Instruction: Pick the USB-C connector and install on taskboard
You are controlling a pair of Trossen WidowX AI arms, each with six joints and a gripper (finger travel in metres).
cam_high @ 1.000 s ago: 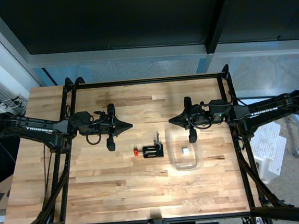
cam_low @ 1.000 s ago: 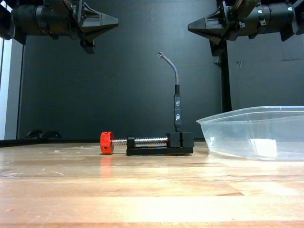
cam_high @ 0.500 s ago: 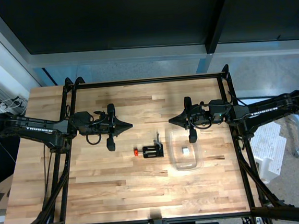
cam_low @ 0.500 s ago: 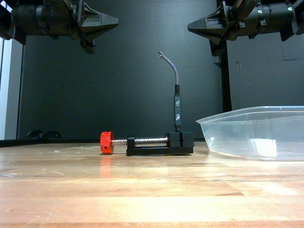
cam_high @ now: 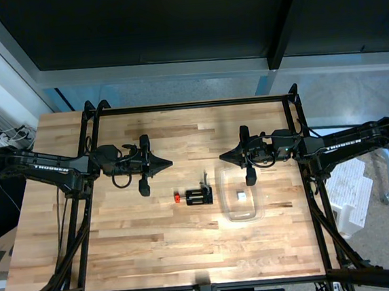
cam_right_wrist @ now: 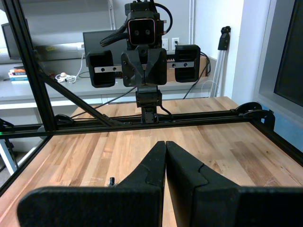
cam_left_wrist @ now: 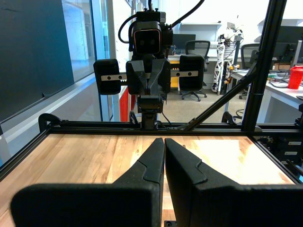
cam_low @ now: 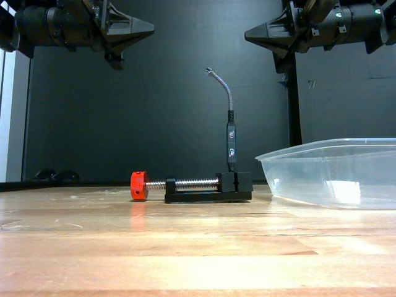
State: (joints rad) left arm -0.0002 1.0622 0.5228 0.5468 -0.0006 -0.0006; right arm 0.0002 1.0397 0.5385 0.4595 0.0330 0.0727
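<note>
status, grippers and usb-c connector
Left gripper, right gripper shut, parked high. Slim dark-grey USB-C connector upright on black orange-knobbed taskboard block. Clear plastic tray beside it.

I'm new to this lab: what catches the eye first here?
The orange-red knob on the black taskboard at mid-table, with the USB-C connector standing upright from the block's other end. Beside it sits a clear tray; the left hand and right hand hang shut above, tips facing each other.
</note>
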